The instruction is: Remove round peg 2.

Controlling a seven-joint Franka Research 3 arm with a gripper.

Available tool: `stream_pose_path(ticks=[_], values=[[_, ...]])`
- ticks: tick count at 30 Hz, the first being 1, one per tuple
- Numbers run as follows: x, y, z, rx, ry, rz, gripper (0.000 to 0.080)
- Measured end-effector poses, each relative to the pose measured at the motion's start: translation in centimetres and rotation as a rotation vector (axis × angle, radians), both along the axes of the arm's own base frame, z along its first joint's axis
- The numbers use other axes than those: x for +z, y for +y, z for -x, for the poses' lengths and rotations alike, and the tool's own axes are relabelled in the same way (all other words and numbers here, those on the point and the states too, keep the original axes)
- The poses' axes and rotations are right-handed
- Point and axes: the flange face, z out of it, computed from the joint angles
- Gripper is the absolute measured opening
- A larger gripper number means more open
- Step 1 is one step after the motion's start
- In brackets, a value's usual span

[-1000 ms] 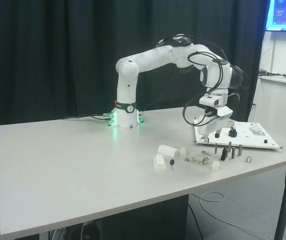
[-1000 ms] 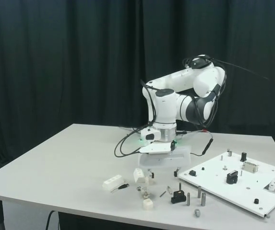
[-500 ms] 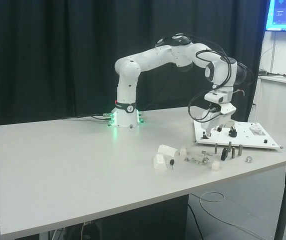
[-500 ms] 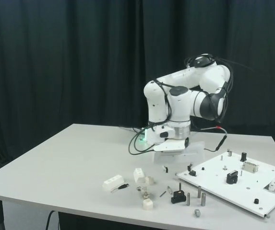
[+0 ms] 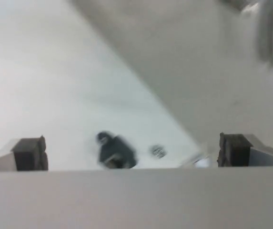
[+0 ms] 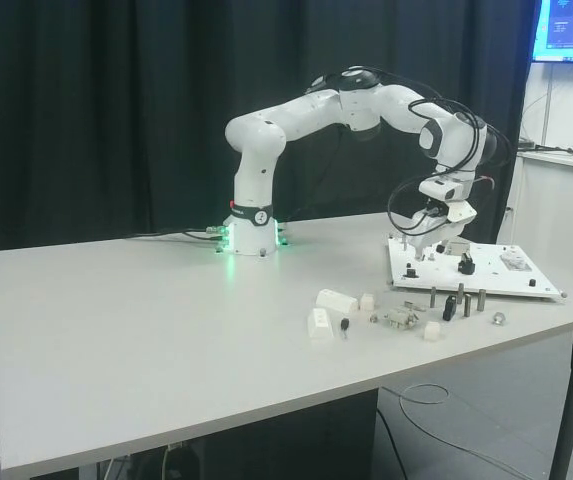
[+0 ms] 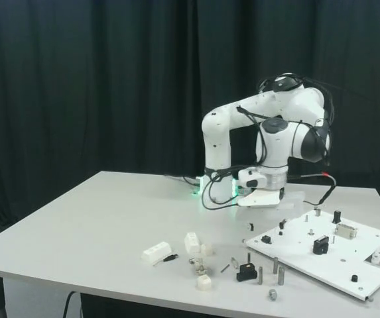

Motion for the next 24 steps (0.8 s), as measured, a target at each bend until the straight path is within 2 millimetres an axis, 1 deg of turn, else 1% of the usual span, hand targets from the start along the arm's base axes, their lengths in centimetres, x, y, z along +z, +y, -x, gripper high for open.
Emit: stream_pose_path(ticks=[12,24], values=[[-0.7,4.1,4.9,-0.015,0.045,0.03,0.08],[-1.6,7.2,9.4,-0.039,0.061,0.068,0.08]])
